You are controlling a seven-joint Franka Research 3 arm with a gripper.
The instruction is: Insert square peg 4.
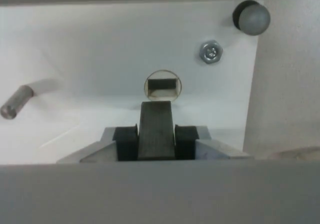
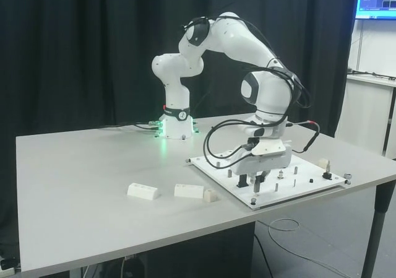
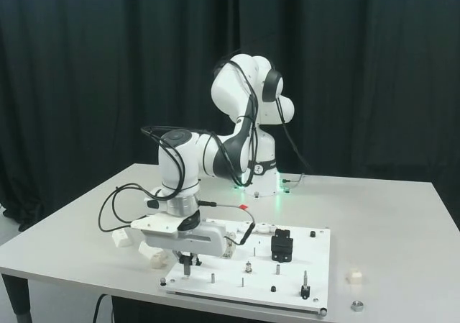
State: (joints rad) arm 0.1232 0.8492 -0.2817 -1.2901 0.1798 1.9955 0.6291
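My gripper [image 1: 156, 143] is clamped on the square peg [image 1: 157, 129], held upright with its long axis pointing down, its tip just short of the square hole [image 1: 163, 86] in the white board [image 1: 100, 49].

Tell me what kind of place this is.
Probably a robotics lab: a white arm bolted on a grey table, black curtains behind, and a white test board with pegs and holes.
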